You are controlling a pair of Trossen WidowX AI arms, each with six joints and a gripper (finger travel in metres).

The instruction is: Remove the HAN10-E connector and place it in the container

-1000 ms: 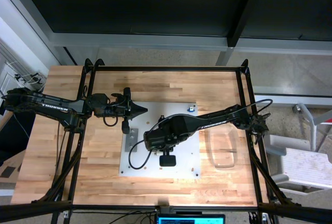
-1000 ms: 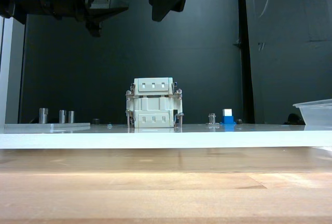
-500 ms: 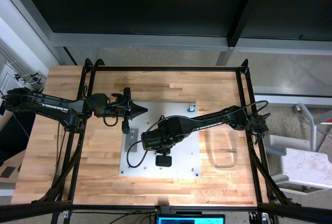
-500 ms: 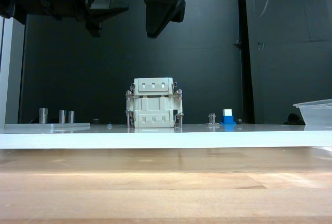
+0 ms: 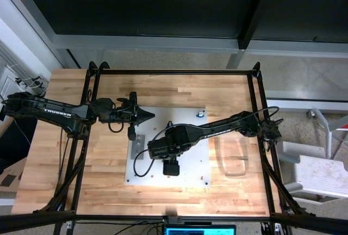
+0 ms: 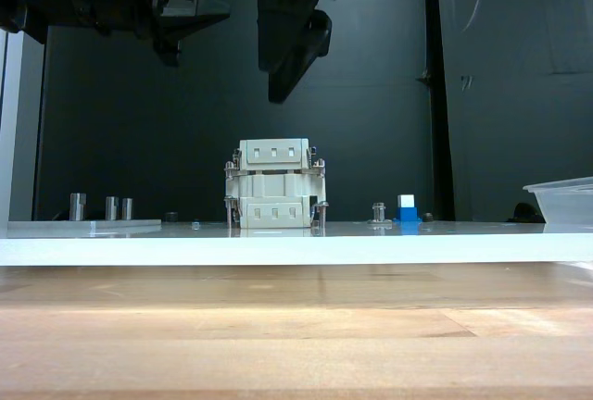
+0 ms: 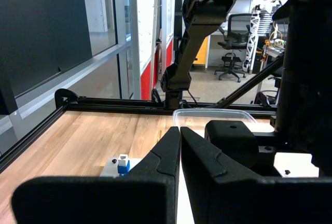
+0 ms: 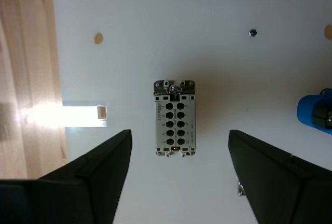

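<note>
Right gripper [image 8: 179,136]: hangs straight above the HAN10-E connector [image 8: 174,118], pointing down at it, fingers [image 8: 98,182] spread wide with nothing between them.
Room at the fingers: bare white shows between each finger and the connector's long sides. From table height there is clear air between the lowest fingertip and the connector's top.
HAN10-E connector: stands on the white task board [image 5: 190,175], well in from the far and right edges. From the side it is a pale stacked block. From above it shows ten pin holes, two rows of five, with metal at both ends.
Nearest edge: the board stops and the wooden table [image 5: 109,180] begins just past one finger, beside the connector.
Left gripper [image 5: 148,116]: high up, to the left of the connector and beyond it, lying level, fingers pressed together on nothing.
Container [image 5: 234,156]: on the table well to the right of the connector, just off the board's right edge, with open board between the two.
Small blue piece [image 6: 406,210]: upright on the board, to the right of the connector and apart from it.
Metal posts [image 6: 111,207]: low on the board, well to the left of the connector.
Count: two arms, two grippers, one connector, one container, one blue piece, three posts.
</note>
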